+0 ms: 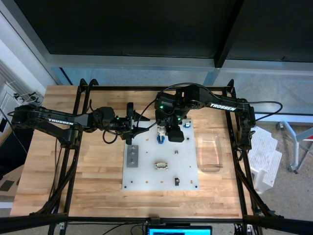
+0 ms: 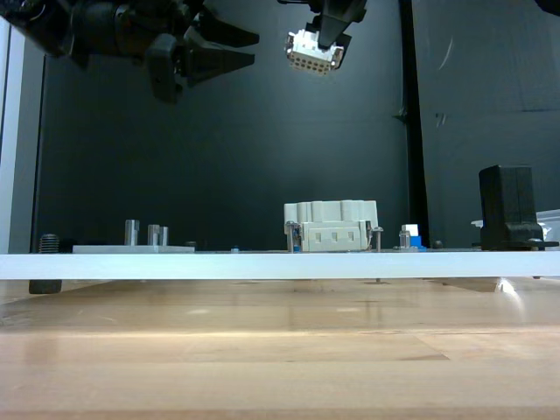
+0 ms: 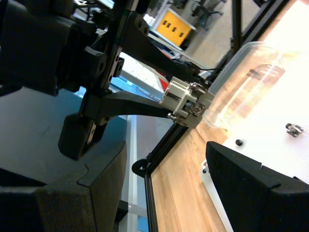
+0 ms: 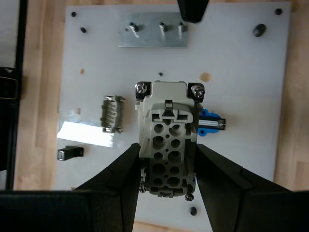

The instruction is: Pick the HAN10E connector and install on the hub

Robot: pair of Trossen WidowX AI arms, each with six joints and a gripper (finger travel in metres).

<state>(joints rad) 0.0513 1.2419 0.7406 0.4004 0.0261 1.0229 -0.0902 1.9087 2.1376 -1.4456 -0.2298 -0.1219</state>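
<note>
Two black robot arms reach in over a wooden table. The right gripper, at the centre of the high view, is clamped on the HAN10E connector, a small beige plug block with silver screws at its ends. The wrist camera shows one finger pressed against each long side. In the low view the connector hangs at the top centre of the frame, well above the hub, a flat white square plate.

Judged from this, the pick is done and the install is not. The connector is in the air and touches nothing on the plate. Its likely seat, a beige socket, sits below the middle of the plate in the high view. From the right wrist view it lies off to one side of the held connector, not under it. What seems left is to carry the plug across, line it up, lower it and press it home.

The left gripper hovers at the upper left of the low view, fingers apart and holding nothing.

A clear plastic tray stands right of the plate, and nothing can be seen inside it
</note>
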